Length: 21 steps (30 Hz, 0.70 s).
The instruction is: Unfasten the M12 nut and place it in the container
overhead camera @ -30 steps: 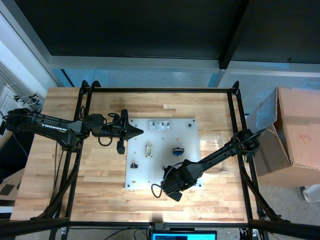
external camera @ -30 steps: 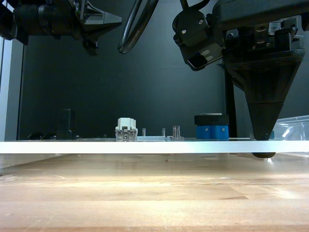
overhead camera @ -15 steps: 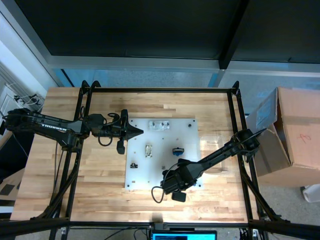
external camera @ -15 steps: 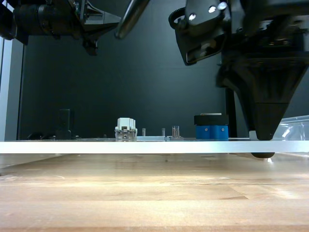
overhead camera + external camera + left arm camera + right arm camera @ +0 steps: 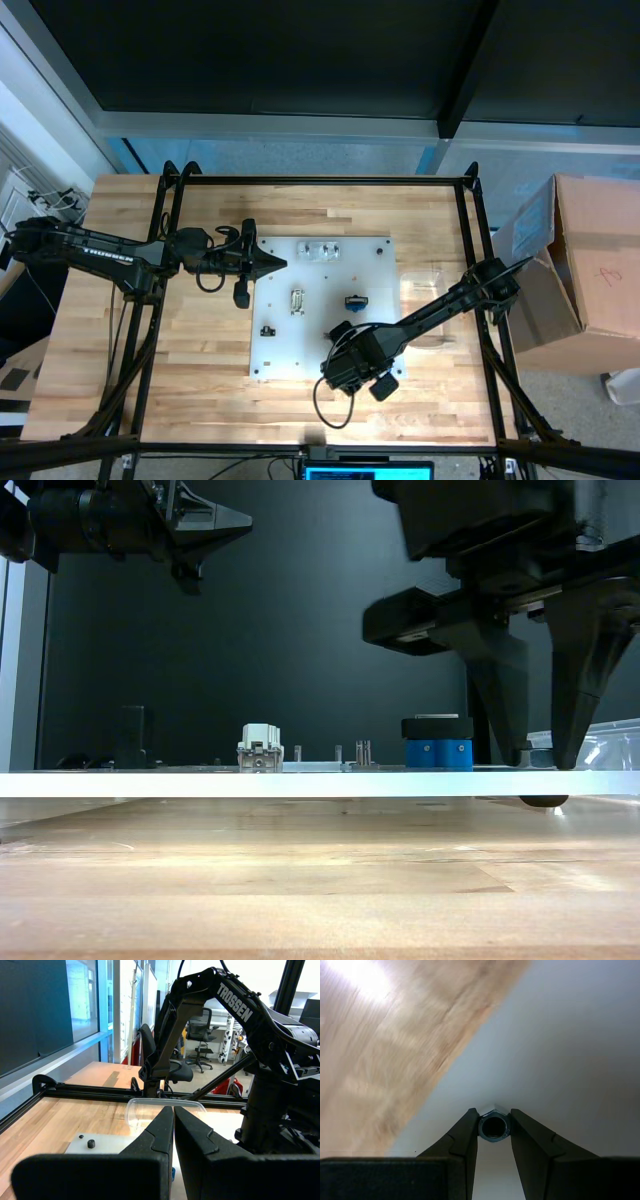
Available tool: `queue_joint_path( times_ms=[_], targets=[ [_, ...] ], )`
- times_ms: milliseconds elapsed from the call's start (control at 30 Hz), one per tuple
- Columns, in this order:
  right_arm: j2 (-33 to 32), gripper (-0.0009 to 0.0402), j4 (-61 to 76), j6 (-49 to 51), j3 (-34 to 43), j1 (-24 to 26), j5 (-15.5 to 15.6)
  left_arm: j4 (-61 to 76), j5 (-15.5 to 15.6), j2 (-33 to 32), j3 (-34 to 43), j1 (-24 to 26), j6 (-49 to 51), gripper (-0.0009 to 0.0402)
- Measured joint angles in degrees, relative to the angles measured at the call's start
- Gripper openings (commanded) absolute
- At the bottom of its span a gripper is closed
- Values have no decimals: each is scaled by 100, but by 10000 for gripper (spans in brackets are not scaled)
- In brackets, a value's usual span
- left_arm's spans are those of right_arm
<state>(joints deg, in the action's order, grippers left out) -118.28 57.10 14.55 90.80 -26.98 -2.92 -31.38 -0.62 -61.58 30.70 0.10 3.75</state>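
Observation:
The silver M12 nut (image 5: 494, 1126) sits between the fingertips of my right gripper (image 5: 494, 1116), which is shut on its flats over the white board (image 5: 580, 1050). In the low view the nut (image 5: 540, 757) is down at board level near the board's near right edge, with the right gripper (image 5: 542, 763) pointing straight down on it. The stud's ribs are hidden, so the nut appears to be on its stud. From above, the right gripper (image 5: 362, 372) hides the nut. My left gripper (image 5: 275, 263) hangs shut above the board's far left edge, holding nothing.
The clear container (image 5: 430, 292) stands just right of the board (image 5: 300, 345) and looks to hold no nut. A blue block (image 5: 438, 742), a white connector (image 5: 260, 750) and small posts stand mid-board. Black frame rails border the table.
The right gripper has turned about its own axis on the spot: its fingers showed edge-on as one wedge and now show side by side. The nut stays at board level. The left arm is unmoved.

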Motion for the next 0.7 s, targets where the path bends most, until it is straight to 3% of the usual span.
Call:
queue_joint_path(
  times_ms=[300,567,700],
  targets=[
    [59,12,44,2872,0,0,2,0,0,0,0,0,0,0],
    [87,15,42,3117,20,0,-37,0,2,0,2,0,0,0],
    [87,42,68,3110,20,-2,-37,0,2,0,2,0,0,0]
  ],
)
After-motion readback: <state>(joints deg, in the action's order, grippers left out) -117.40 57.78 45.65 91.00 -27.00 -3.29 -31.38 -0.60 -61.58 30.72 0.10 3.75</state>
